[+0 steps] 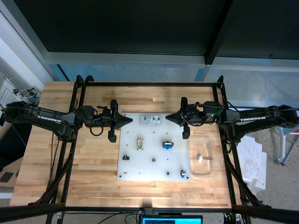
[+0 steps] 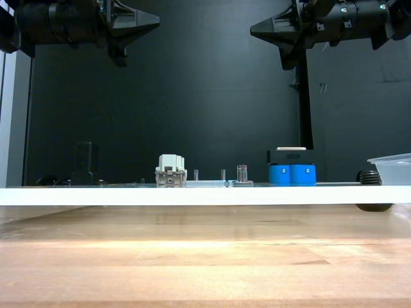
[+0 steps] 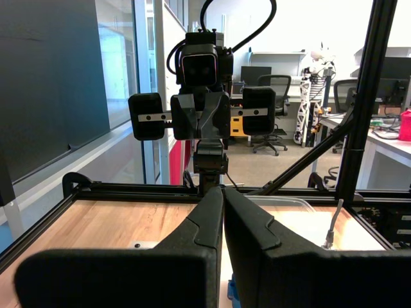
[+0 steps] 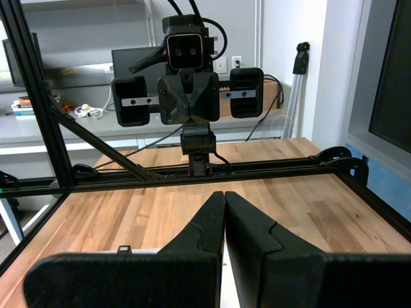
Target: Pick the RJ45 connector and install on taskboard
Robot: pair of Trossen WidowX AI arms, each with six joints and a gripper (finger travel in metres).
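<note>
My left gripper (image 1: 130, 120) and right gripper (image 1: 168, 117) hang clenched on nothing, high over the board's (image 1: 140, 163) far part, out of the way. The connector (image 3: 327, 242) looks seated in the jack (image 1: 183, 175) with its cable (image 3: 334, 221) standing up. I judge it installed.

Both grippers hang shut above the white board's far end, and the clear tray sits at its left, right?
Not quite: the high view shows the clear tray at the white board's right. The left gripper and right gripper do hang shut above its far end.
</note>
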